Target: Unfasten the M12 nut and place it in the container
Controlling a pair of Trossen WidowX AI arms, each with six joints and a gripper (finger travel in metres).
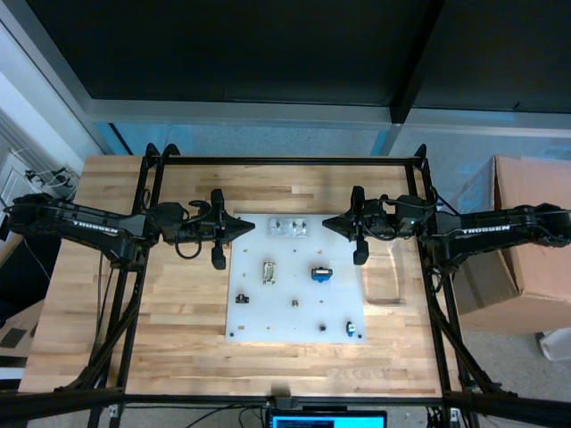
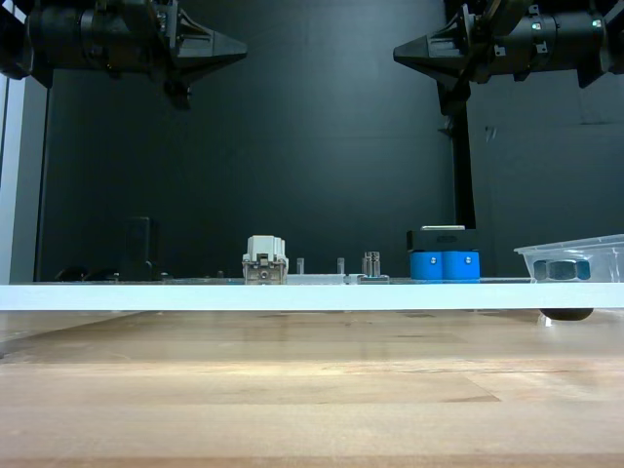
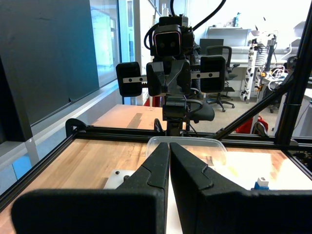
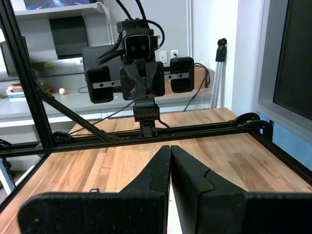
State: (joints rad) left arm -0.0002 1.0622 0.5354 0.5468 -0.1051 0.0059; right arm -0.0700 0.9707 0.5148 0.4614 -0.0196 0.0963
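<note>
The small silver M12 nut (image 1: 323,328) sits on its stud near the near right edge of the white board (image 1: 259,312). In the low view the nut (image 2: 561,268) shows in front of the clear container (image 2: 585,250). From above, the container (image 1: 385,299) lies right of the board and holds nothing. My left gripper (image 1: 252,227) hangs high over the board's far left corner, shut and empty (image 3: 169,145). My right gripper (image 1: 326,223) hangs high over the far right part, also shut and empty (image 4: 170,147). Both are far from the nut.
On the board stand a grey connector (image 1: 268,272), a blue block (image 1: 321,274), a silver post (image 1: 294,303), silver fittings (image 1: 290,227) and a small blue-and-white piece (image 1: 353,330). A black frame (image 1: 285,161) rings the table. A cardboard box (image 1: 526,241) stands off to the right.
</note>
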